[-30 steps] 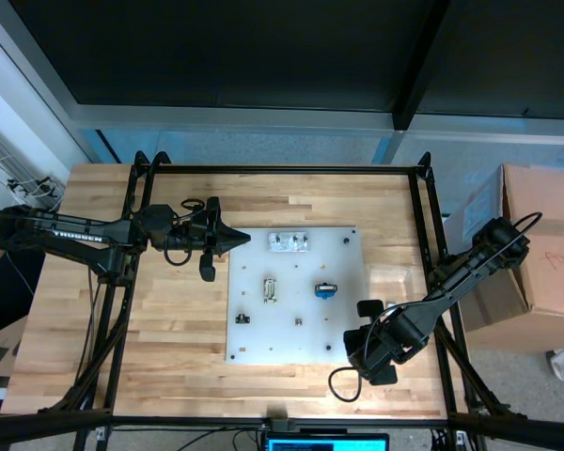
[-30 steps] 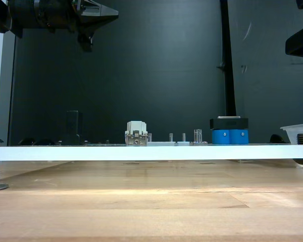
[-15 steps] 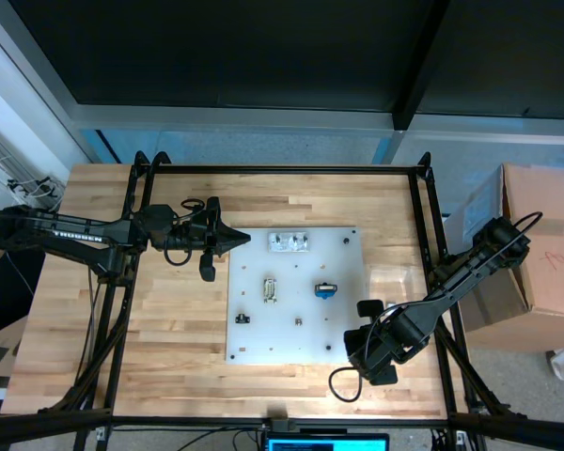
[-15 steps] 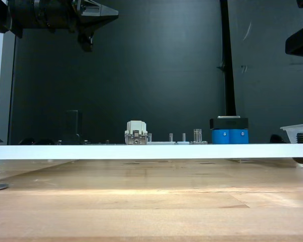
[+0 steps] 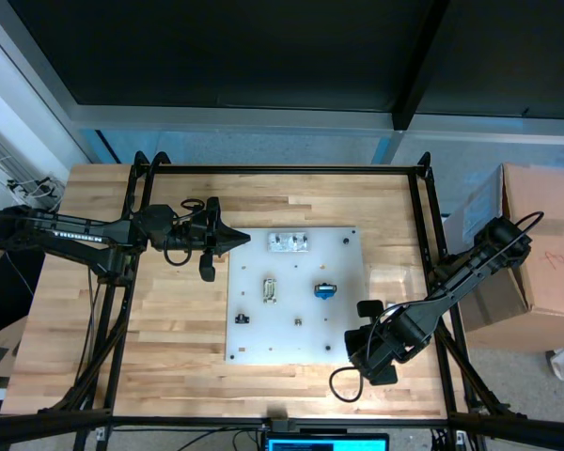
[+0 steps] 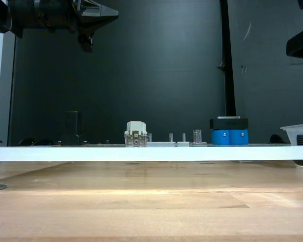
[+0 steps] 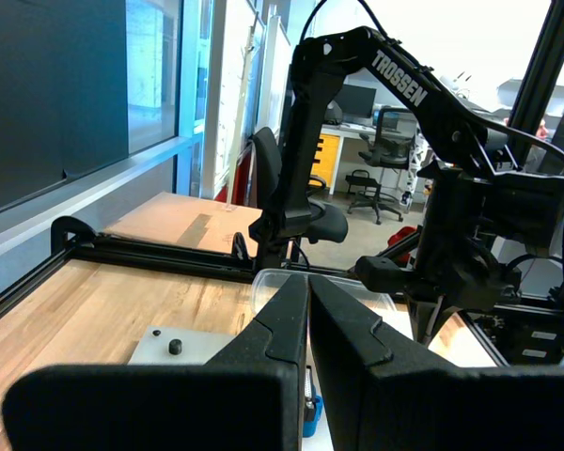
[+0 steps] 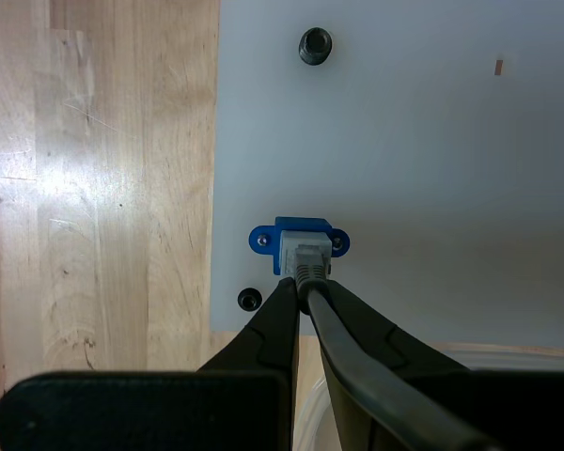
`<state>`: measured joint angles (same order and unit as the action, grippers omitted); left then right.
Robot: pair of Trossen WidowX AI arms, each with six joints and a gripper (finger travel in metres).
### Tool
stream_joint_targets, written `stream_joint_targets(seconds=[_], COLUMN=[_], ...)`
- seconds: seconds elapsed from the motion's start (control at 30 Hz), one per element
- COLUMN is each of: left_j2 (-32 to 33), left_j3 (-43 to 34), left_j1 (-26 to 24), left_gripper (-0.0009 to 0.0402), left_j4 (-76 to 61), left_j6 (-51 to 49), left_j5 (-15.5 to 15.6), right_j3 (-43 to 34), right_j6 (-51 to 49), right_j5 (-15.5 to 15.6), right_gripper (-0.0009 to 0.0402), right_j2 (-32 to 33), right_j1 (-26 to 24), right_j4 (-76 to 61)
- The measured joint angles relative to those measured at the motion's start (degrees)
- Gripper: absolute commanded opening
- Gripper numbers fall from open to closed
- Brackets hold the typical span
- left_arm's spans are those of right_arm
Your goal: Pick the RJ45 connector and install on the taskboard
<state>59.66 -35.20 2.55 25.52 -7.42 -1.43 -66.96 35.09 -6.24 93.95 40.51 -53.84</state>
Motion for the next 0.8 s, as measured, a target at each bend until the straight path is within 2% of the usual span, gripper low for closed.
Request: stream_joint_targets(seconds=[0.17,0.53,0.8], left_j2=[0.0,0.0,0.0], left_j3=[0.0,0.0,0.0], left_j1=[0.0,0.0,0.0], left_gripper=[0.0000,0.0000,0.0000], left_j4=[0.0,0.0,0.0], left_j6=[0.0,0.0,0.0], left_j5=[0.0,0.0,0.0], right_j3=[0.0,0.1,0.1], right_j6=[0.1,0.4,0.6], right_j5=[0.0,0.2,0.0], right_gripper=[0.0009,0.0101,0.0131], right_j2=[0.0,0.1,-1.8], right_j1=[0.0,0.0,0.0], right_j4=[0.1,0.5,-0.6])
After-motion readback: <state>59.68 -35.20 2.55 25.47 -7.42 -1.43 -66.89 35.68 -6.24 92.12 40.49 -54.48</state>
